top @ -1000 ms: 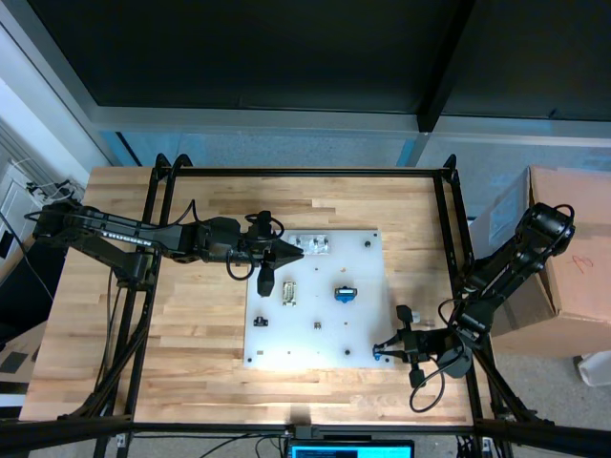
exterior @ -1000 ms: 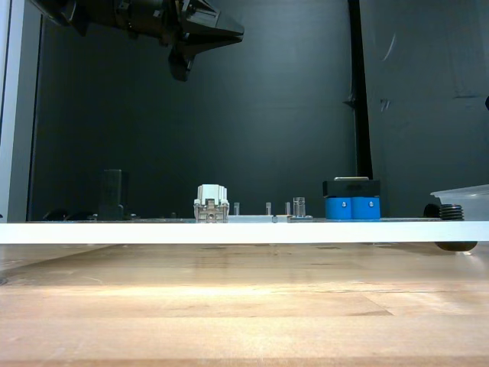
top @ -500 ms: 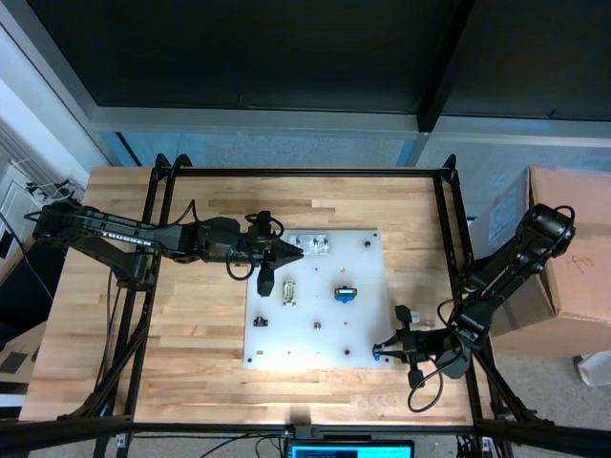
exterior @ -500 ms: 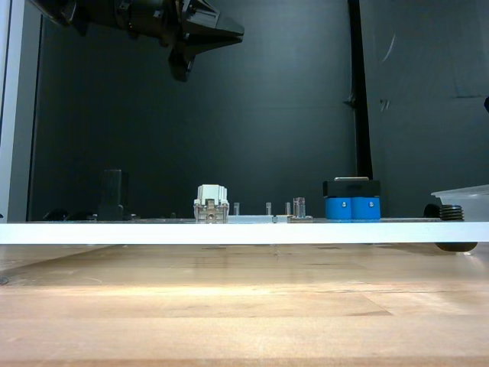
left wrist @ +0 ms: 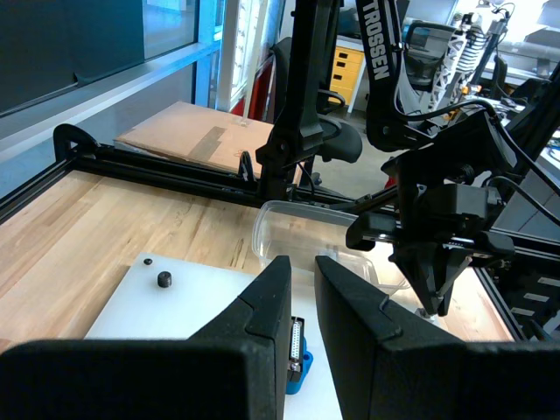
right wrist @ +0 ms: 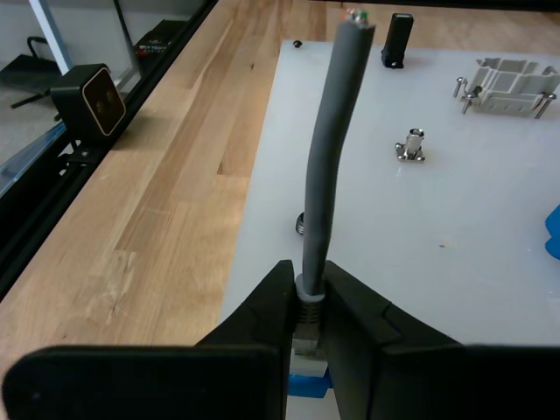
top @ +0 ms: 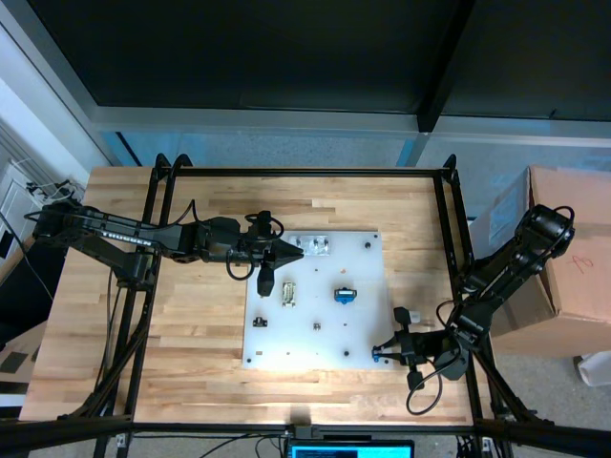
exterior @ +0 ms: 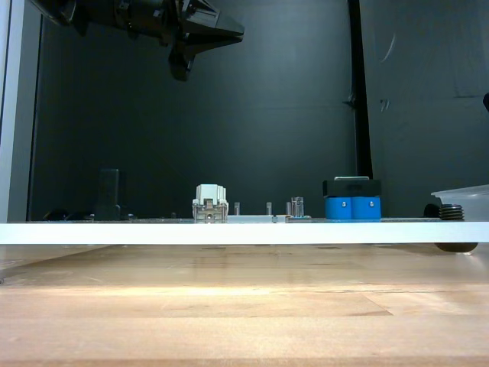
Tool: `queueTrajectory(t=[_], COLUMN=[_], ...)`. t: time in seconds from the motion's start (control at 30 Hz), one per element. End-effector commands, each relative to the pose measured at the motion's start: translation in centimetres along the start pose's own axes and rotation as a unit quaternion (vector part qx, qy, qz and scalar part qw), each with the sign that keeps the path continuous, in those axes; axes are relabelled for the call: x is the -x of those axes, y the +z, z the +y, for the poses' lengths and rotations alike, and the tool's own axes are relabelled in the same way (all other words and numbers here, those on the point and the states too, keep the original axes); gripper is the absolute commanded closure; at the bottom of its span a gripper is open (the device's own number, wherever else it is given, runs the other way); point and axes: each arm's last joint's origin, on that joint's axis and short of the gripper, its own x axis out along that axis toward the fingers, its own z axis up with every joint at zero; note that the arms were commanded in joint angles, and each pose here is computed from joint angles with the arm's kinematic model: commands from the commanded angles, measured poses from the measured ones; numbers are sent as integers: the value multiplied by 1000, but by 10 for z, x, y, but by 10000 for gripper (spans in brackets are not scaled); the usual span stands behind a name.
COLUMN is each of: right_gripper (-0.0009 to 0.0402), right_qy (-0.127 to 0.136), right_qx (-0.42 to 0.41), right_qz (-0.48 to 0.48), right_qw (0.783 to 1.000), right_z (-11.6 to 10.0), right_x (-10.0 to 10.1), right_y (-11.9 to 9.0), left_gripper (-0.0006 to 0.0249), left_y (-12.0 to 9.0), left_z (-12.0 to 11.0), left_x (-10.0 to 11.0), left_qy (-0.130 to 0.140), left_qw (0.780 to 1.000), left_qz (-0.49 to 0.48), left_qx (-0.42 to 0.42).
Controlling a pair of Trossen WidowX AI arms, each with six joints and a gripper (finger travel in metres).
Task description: Pick the RJ45 connector and install on the taskboard
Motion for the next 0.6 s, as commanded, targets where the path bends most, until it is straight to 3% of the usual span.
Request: queueTrajectory(t=[0.03, 0.3, 0.6], right_gripper=[332, 283, 260], right_qy=[4, 5, -10], right_qx=[-9, -11, -10], right_qz=[-10, -11, 5], right_qw=[1000, 1000, 1000], right_z=[2, 4, -1], right_x=[1, 5, 23], right_y=[5, 15, 50], left_gripper=[208, 208, 208], left_y=[0, 0, 0], left_z=[0, 0, 0], left_x=[0, 0, 0], left_qy=[0, 0, 0], left_qw=[1000, 1000, 1000], left_qz=[0, 0, 0], left_qx=[0, 0, 0])
